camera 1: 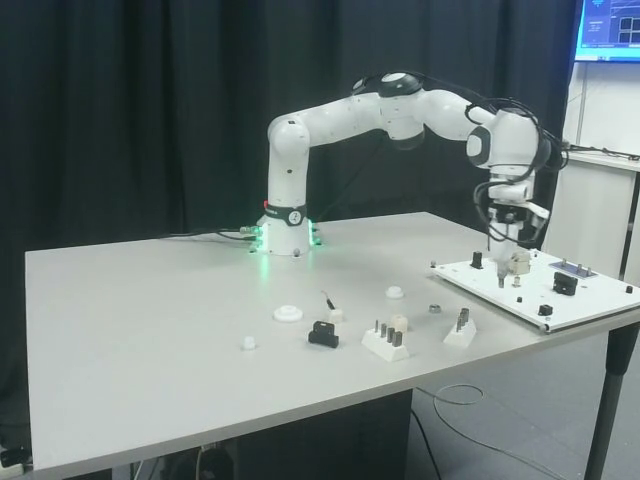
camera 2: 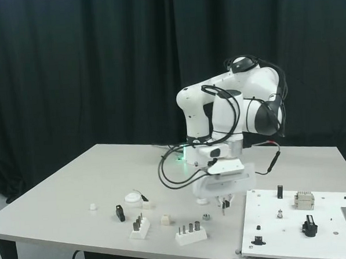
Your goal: Insert Ethernet.
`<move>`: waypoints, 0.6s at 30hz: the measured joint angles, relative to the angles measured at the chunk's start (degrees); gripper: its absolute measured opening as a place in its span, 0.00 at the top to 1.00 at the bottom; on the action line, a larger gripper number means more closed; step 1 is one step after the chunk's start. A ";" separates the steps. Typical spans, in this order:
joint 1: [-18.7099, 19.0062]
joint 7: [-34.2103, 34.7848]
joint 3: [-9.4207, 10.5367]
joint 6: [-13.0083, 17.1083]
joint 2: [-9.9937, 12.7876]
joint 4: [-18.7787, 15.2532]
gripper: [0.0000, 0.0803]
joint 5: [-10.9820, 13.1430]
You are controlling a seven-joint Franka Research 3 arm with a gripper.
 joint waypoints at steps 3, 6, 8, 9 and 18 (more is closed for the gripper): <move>-0.33 -0.63 0.46 0.00 0.02 1.47 0.91 -0.78; -0.60 -1.72 0.77 0.00 0.07 2.98 0.91 -2.04; -0.74 -3.27 0.98 -0.01 0.08 3.98 0.91 -2.95; -0.78 -4.44 1.07 -0.02 0.08 4.51 0.91 -3.48; -1.11 -8.16 1.80 -0.59 0.12 8.16 0.91 -6.80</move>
